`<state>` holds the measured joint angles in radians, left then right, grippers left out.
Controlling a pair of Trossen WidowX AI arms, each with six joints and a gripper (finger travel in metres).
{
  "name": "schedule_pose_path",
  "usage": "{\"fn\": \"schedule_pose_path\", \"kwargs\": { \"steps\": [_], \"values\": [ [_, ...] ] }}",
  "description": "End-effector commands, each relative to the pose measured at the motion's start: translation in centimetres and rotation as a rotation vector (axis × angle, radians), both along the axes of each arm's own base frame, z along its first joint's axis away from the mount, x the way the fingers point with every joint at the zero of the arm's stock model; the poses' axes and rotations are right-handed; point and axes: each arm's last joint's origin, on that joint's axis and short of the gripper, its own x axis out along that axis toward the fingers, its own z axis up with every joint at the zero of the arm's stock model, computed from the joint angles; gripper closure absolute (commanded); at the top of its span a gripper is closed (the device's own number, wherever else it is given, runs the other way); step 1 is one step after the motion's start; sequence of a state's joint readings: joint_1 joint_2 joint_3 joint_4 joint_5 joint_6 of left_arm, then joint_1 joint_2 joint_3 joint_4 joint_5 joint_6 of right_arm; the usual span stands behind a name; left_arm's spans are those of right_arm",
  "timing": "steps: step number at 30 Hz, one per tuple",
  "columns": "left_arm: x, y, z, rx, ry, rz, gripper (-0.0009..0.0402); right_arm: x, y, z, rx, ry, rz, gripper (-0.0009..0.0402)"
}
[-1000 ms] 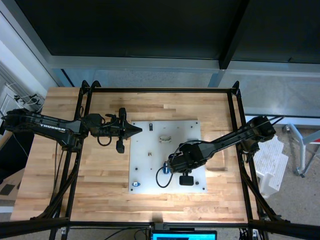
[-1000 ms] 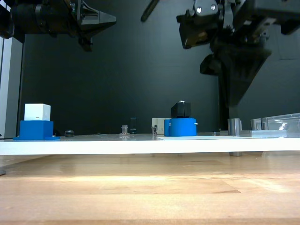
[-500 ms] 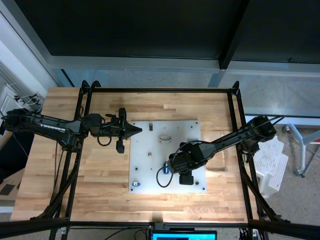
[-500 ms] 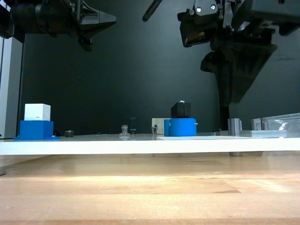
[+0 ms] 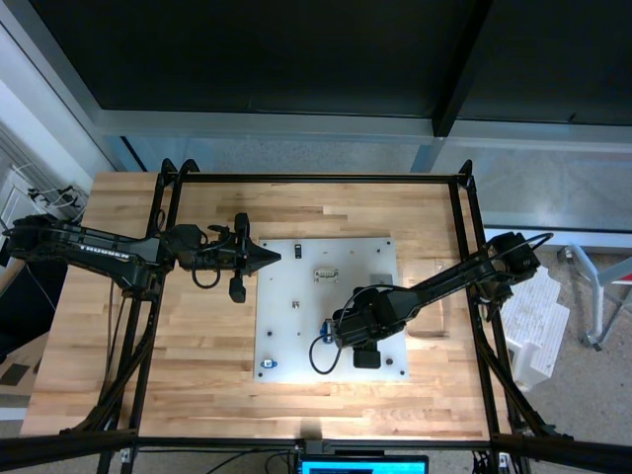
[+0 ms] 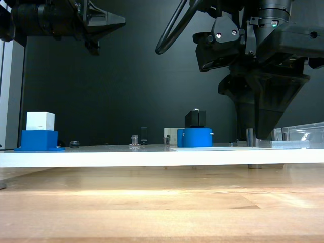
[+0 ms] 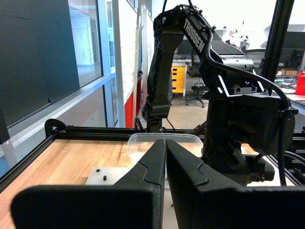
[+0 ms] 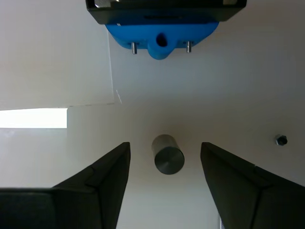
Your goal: Remove the 16mm cylinder and place in the container
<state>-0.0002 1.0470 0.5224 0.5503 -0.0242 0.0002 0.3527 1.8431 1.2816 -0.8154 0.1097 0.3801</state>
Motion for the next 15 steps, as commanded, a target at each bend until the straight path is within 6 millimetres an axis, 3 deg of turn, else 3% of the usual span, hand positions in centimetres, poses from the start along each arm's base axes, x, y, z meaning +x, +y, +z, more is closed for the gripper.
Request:
{"fn": "schedule_pose_path", "kwargs": {
  "steps": [1, 15],
  "values": [
    [0.01, 0.01, 0.01, 0.000, 0.000, 0.000, 0.0393, -0.01, 0.01, 0.03, -0.003, -0.002, 0.005, 0.0221],
    [0.01, 0.01, 0.01, 0.000, 0.000, 0.000, 0.0393, -0.04, 0.01, 0.00, -0.004, -0.001, 0.013, 0.0380]
  ]
}}
